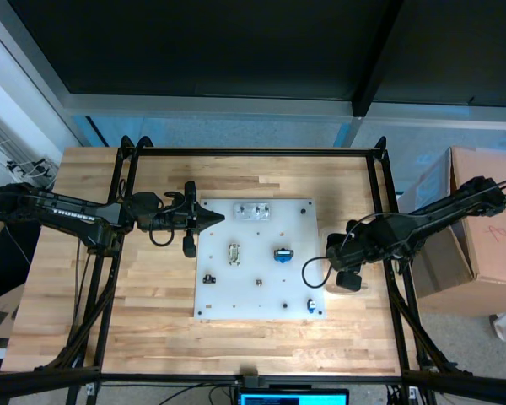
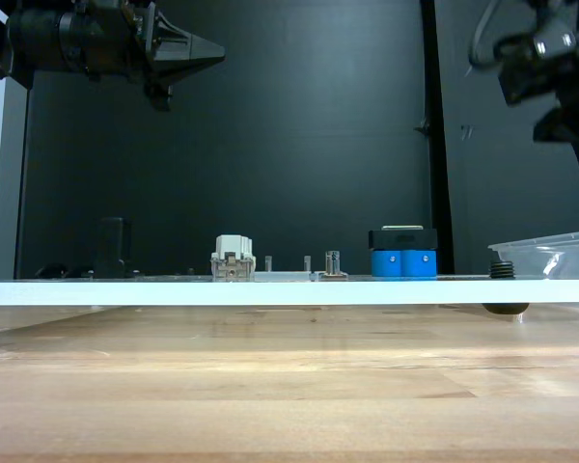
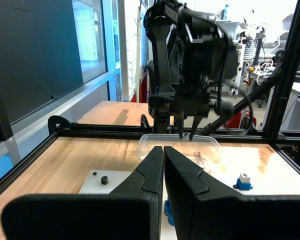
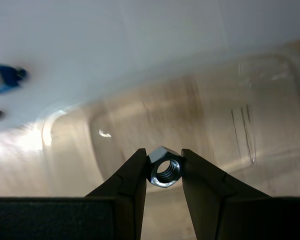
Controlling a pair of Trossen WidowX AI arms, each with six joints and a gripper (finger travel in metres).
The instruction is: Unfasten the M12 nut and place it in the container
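Note:
The small silver nut (image 4: 164,170) is pinched between the fingers of my right gripper (image 4: 163,156), its threaded hole facing the camera. It hangs in the air above the clear container (image 4: 215,110), clear of its seat. In the high view my right gripper (image 1: 347,278) is over the container (image 1: 331,272), just past the white board's (image 1: 236,295) right edge. The black ribbed stud (image 2: 503,270) stands bare. My left gripper (image 1: 218,218) hovers high over the board's far left part, fingers together and holding nothing.
On the board stand a blue connector (image 1: 282,254), a beige connector (image 1: 234,253) and a silver post (image 2: 332,262). A cardboard box (image 1: 476,228) sits beyond the table's right edge. Black frame rails (image 1: 253,153) ring the work area.

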